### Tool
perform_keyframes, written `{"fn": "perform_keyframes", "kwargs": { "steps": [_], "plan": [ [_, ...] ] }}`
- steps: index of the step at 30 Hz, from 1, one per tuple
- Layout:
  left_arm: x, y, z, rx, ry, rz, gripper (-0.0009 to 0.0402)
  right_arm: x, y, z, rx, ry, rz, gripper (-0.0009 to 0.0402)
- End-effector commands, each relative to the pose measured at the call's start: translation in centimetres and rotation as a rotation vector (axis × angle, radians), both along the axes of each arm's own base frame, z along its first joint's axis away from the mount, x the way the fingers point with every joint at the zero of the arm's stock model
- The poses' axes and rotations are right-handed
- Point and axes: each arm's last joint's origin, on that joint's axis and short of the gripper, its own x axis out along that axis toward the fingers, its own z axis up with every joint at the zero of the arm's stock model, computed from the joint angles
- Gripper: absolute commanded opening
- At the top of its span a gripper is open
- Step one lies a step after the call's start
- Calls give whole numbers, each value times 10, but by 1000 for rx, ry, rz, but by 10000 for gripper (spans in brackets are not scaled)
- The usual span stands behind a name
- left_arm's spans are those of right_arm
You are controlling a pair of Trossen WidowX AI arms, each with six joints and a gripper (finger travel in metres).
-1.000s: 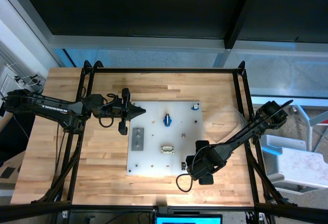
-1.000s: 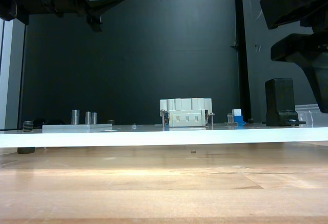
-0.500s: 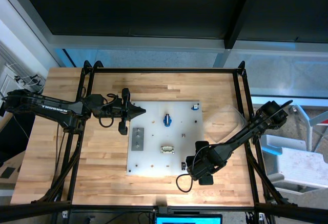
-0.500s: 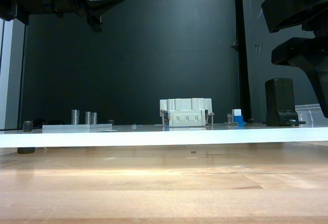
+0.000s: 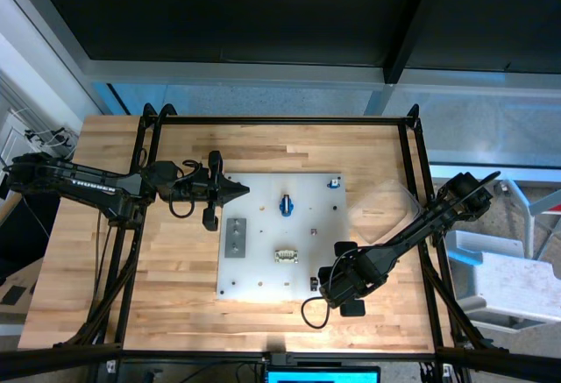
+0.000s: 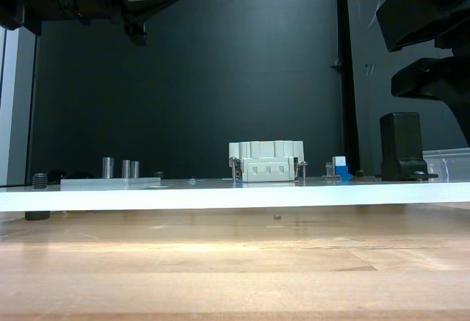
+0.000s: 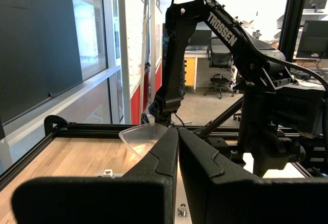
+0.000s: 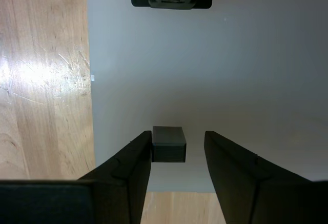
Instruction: Pick the 16mm bar from the taskboard and place it in the container
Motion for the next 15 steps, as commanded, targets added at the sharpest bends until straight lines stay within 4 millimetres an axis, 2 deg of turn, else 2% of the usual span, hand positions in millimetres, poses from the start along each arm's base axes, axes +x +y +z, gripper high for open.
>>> {"fn": "perform_keyframes", "kwargs": {
  "steps": [1,15],
  "plan": [
    [0,0,0,0,0,0,0,0,0,0,-1,-1,0,116],
    [0,0,0,0,0,0,0,0,0,0,0,-2,1,45]
  ]
}}
